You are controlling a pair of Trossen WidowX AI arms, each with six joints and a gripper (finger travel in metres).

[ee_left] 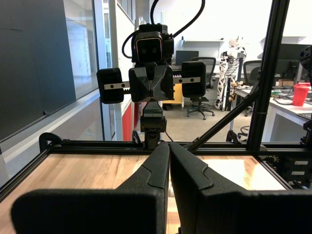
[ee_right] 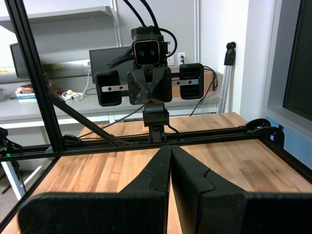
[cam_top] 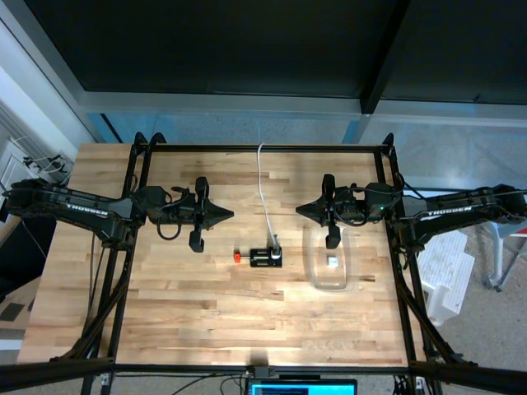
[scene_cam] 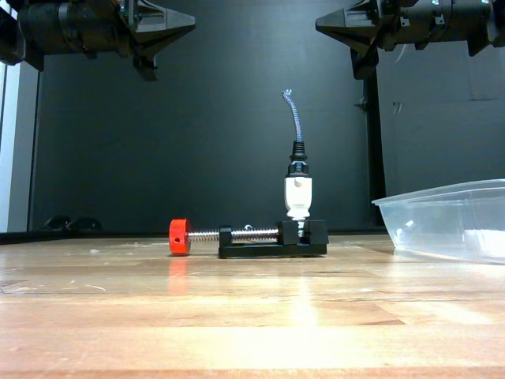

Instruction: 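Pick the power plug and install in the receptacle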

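Observation:
The receptacle [cam_top: 275, 253] is a white socket body [scene_cam: 297, 195] standing upright in a black vise [scene_cam: 272, 239] with an orange-red knob [scene_cam: 179, 237], at the table's middle. Its white cord [cam_top: 264, 185] runs to the far edge. The power plug shows in none of the views. My left gripper [cam_top: 229, 215] hovers high, left of the vise, its fingers [ee_left: 161, 161] shut on nothing. Facing it from the right, my right gripper [cam_top: 300, 211] hangs just as high, its fingers [ee_right: 161, 163] pressed together with nothing between them.
A clear plastic tray [cam_top: 329, 287] lies right of the vise, under the right gripper, with a small grey-white square piece [cam_top: 332, 262] inside. A black frame [cam_top: 263, 148] runs around the wooden table top.

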